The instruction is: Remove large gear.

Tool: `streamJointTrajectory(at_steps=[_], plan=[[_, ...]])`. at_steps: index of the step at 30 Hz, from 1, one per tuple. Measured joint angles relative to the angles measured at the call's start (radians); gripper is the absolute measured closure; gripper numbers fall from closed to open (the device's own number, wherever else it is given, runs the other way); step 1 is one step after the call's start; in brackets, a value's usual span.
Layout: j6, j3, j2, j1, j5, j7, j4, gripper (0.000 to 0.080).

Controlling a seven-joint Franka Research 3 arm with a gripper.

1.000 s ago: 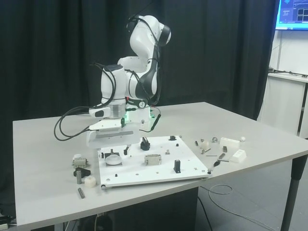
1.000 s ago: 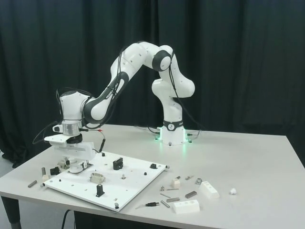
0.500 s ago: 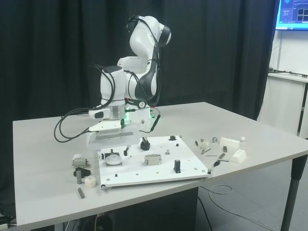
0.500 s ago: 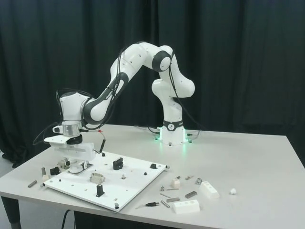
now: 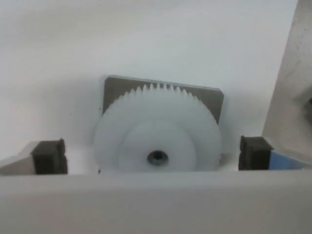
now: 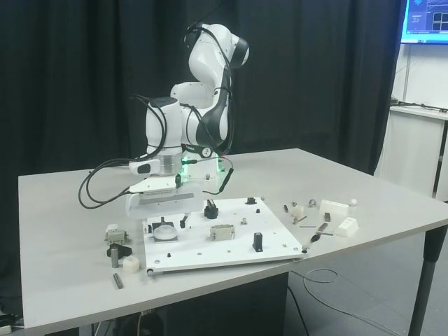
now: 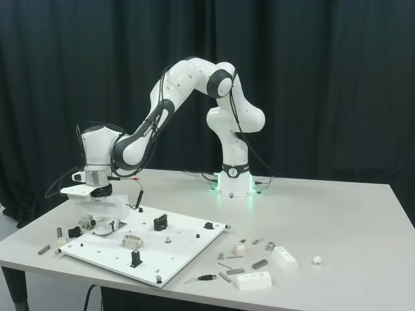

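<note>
White large gear (image 5: 157,141) sits between the spread hand (image 5: 151,155) fingers.

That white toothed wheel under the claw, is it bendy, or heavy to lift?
The large gear looks like thick moulded plastic, so probably stiff and fairly light. Its toothed rim should give the fingers some bite, hardly slippery. It lies flat on a grey plate, so it is unlikely to roll.

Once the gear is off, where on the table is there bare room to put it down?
Bare grey table lies between the robot base and the far edge, and behind the white board. Crowded: the loose parts beside the board's near corner, and the small pieces off its other side. The gear sits between the open gripper.
</note>
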Motion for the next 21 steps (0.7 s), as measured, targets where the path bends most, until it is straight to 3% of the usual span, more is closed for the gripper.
streamJointTrajectory(at_steps=[2, 3, 8, 9, 15, 16, 21], plan=[[0.001, 0.000, 0.001, 0.000, 0.001, 0.000, 0.000, 0.0003], [0.001, 0.000, 0.001, 0.000, 0.001, 0.000, 0.000, 0.0126], [0.005, 0.000, 0.001, 0.000, 0.001, 0.000, 0.000, 0.0126], [0.006, 0.000, 0.001, 0.000, 0.001, -0.001, 0.000, 0.0312], [0.009, -0.001, 0.002, -0.001, 0.001, -0.004, 0.000, 0.0312], [0.009, 0.000, 0.002, -0.001, 0.001, -0.004, 0.000, 0.0477], [0.009, 0.000, 0.002, -0.001, 0.001, -0.004, 0.000, 0.0477]])
